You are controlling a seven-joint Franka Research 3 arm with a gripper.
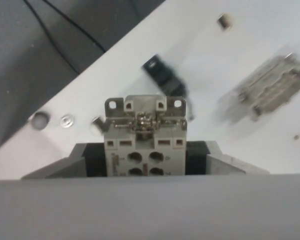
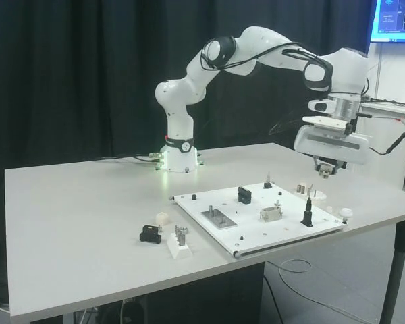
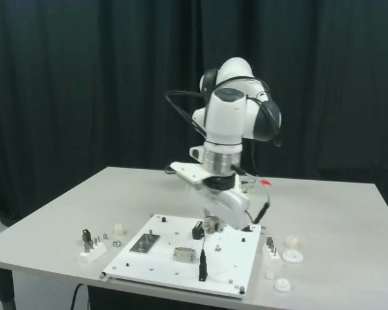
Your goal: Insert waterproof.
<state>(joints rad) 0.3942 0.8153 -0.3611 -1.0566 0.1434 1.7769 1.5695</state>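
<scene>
— Up above the white board (image 2: 256, 223), over its far right part, the gripper (image 2: 324, 170) hangs clear of everything, and its fingers are clamped on the waterproof connector (image 1: 144, 137). See the grey block with round holes in its face?

— I see it in the wrist view, yes. So the pick is done, I'd say, and this is the carry.

— That's my reading. The matching socket (image 2: 271, 214) looks to be that grey housing near the middle of the board, on the counter (image 2: 81, 216), well apart from the held piece.

— Then the next move calls for swinging over that housing, squaring the connector to it, and coming straight down.

— And gently. The black post (image 2: 307, 214) stands just right of the housing, so a slanted approach could clip it.
</scene>
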